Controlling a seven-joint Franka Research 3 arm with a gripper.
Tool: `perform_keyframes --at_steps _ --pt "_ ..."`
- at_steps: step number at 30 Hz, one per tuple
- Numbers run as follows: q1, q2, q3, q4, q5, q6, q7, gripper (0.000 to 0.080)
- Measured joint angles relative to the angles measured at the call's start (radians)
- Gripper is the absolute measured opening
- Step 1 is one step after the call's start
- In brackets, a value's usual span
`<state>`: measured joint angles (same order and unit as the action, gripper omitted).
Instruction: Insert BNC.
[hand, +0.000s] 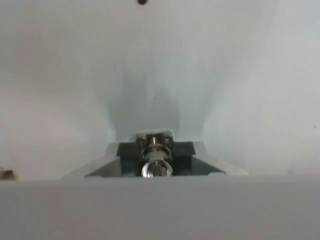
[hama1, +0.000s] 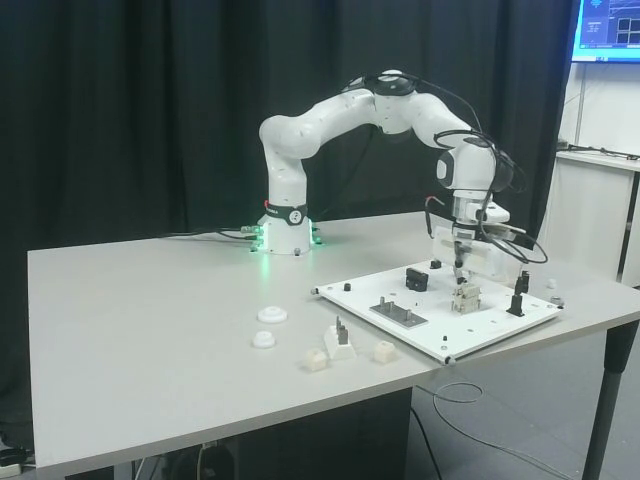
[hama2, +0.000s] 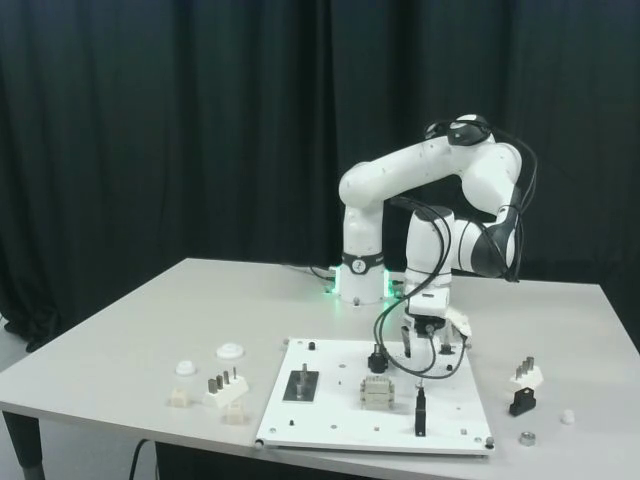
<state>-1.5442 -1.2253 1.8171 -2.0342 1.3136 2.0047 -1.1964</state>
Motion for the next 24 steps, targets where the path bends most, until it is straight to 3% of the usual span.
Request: perform_keyframes --at_steps 14,24 --pt "-0.001 0.000 -0.001 0.000 0.003 -0.002 0.304 0.0124" --pt "-0.006 0.000 0.000 0.001 0.011 -0.007 0.358 0.0124"
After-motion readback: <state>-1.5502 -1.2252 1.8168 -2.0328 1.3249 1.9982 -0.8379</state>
